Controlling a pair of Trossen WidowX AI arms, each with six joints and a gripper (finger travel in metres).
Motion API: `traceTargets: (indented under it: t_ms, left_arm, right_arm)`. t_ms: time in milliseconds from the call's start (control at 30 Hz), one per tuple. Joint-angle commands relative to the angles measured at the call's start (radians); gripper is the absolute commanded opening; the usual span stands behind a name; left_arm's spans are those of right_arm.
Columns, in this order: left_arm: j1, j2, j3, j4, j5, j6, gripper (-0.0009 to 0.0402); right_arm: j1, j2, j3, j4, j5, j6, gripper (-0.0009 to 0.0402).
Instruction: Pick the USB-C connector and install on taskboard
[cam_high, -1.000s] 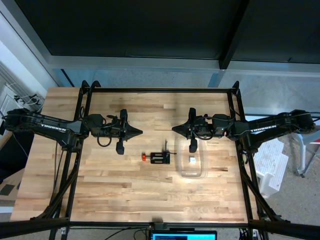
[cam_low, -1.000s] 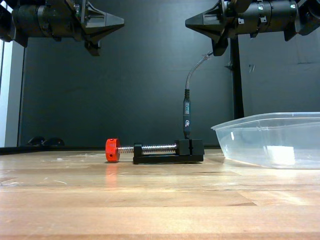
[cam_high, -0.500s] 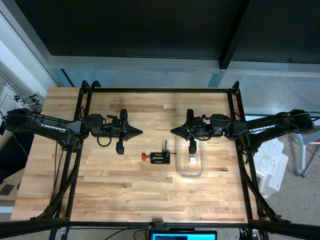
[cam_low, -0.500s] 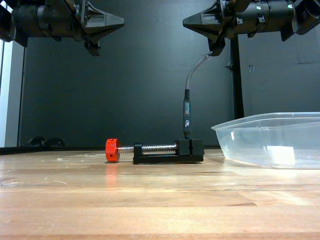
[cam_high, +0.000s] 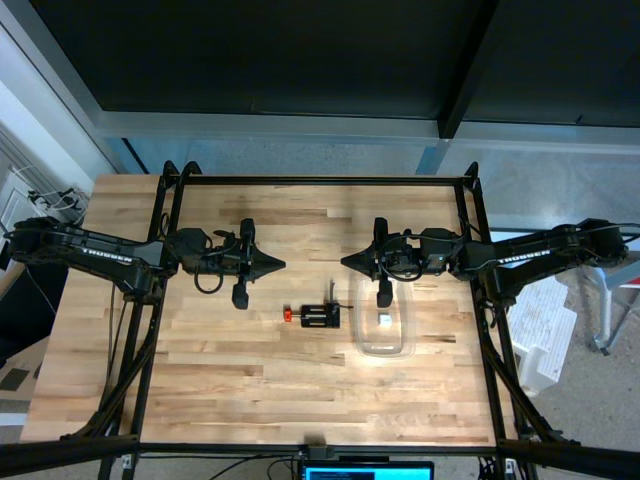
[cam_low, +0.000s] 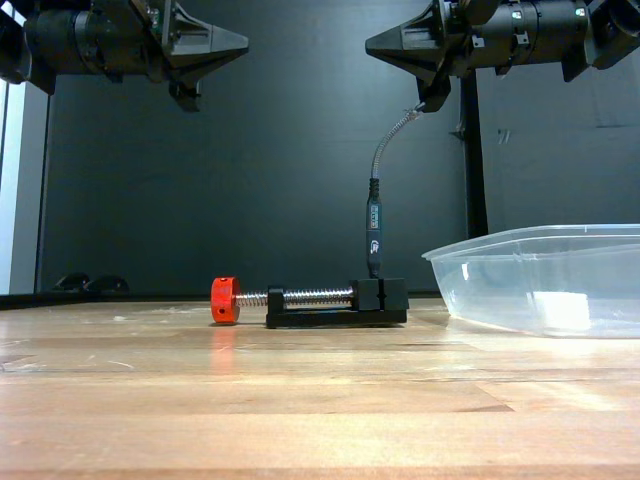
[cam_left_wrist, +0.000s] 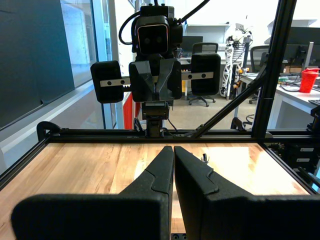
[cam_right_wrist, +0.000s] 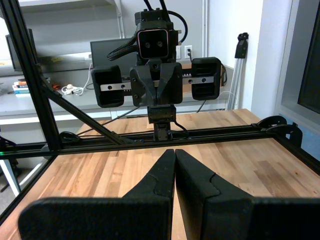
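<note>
The taskboard (cam_high: 321, 317) is a small black block with an orange-red knob (cam_low: 225, 300), lying mid-table. In the low view the USB-C connector (cam_low: 372, 235) stands upright in the block's right end (cam_low: 384, 298), and a coiled silver cable (cam_low: 392, 135) rises from it. My left gripper (cam_high: 283, 265) hangs high to the left of the block, shut, with nothing in it. High to the block's right, my right gripper (cam_high: 343, 262) is also shut and holds nothing. The two tips point at each other across a gap. Shut fingers (cam_left_wrist: 165, 165) show in the left wrist view.
A clear plastic tray (cam_high: 404, 335) lies right of the block, with a small white square piece (cam_high: 384, 319) inside. A black frame rail (cam_high: 320, 181) runs along the table's far edge. Bare wood (cam_high: 230, 380) lies in front of the block.
The right gripper shifted slightly left about a second ago and has held still since. The left arm, block and connector have not moved.
</note>
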Motion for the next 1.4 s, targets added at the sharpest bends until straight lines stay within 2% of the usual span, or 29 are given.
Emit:
traceTargets:
  t_ms: [33, 1400]
  left_arm:
    - [0.0, 0.0, 0.0, 0.0, 0.0, 0.0, 0.0]
    - [0.0, 0.0, 0.0, 0.0, 0.0, 0.0, 0.0]
  right_arm:
    - [0.0, 0.0, 0.0, 0.0, 0.008, 0.0, 0.0]
    - [-0.001, 0.0, 0.0, -0.007, 0.012, -0.027, 0.0]
